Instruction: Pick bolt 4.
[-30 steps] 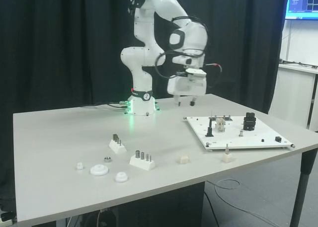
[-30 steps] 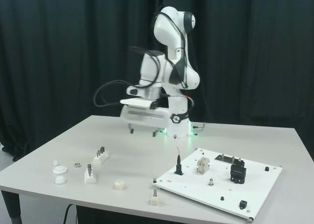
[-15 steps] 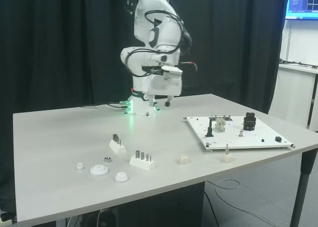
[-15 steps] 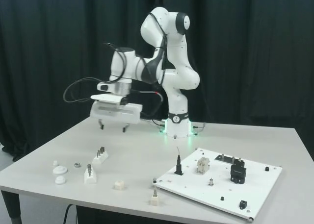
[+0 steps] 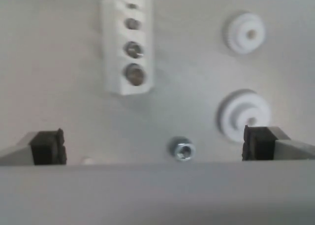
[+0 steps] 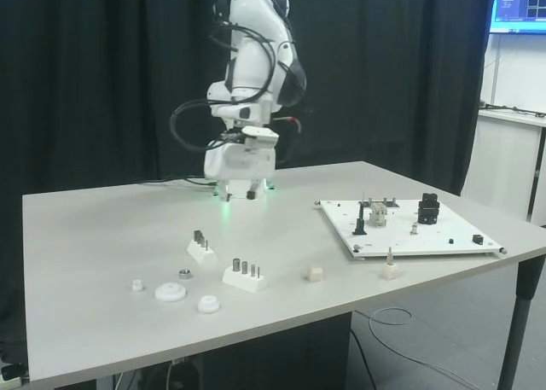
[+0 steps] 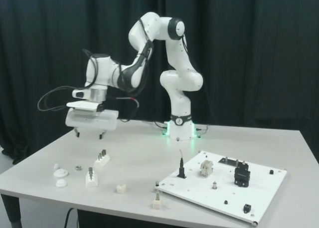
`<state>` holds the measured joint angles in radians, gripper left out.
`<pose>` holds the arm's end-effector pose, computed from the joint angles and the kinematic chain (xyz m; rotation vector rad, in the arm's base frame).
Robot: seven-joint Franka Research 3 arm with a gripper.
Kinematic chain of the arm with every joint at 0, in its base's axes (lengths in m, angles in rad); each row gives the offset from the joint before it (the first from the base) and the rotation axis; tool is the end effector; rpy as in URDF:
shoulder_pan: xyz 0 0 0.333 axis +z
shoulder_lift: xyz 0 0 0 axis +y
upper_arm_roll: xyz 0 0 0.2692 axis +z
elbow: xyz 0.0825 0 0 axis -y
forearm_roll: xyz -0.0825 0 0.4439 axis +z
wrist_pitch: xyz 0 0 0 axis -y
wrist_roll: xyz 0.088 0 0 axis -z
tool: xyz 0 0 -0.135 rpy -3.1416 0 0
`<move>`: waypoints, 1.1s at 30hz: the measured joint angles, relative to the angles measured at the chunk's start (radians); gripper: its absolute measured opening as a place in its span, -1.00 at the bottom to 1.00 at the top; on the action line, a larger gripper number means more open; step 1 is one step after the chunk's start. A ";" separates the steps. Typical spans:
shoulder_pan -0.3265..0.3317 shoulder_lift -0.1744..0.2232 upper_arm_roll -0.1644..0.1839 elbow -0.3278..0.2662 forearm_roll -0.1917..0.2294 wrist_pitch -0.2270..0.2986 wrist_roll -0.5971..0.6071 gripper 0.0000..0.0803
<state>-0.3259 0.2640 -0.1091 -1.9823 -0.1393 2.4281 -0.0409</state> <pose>0.5964 -0.2806 0.2426 2.9347 -0.4295 0.2180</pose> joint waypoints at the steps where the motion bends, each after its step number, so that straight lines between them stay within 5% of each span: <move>1: -0.001 0.013 -0.007 0.014 0.007 0.000 -0.018 0.99; 16: -0.026 0.188 -0.083 0.183 0.120 -0.014 -0.332 0.99; 33: -0.050 0.319 -0.140 0.291 0.217 -0.077 -0.661 0.99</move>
<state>-0.3763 0.5830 -0.2489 -1.6915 0.0779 2.3515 -0.7020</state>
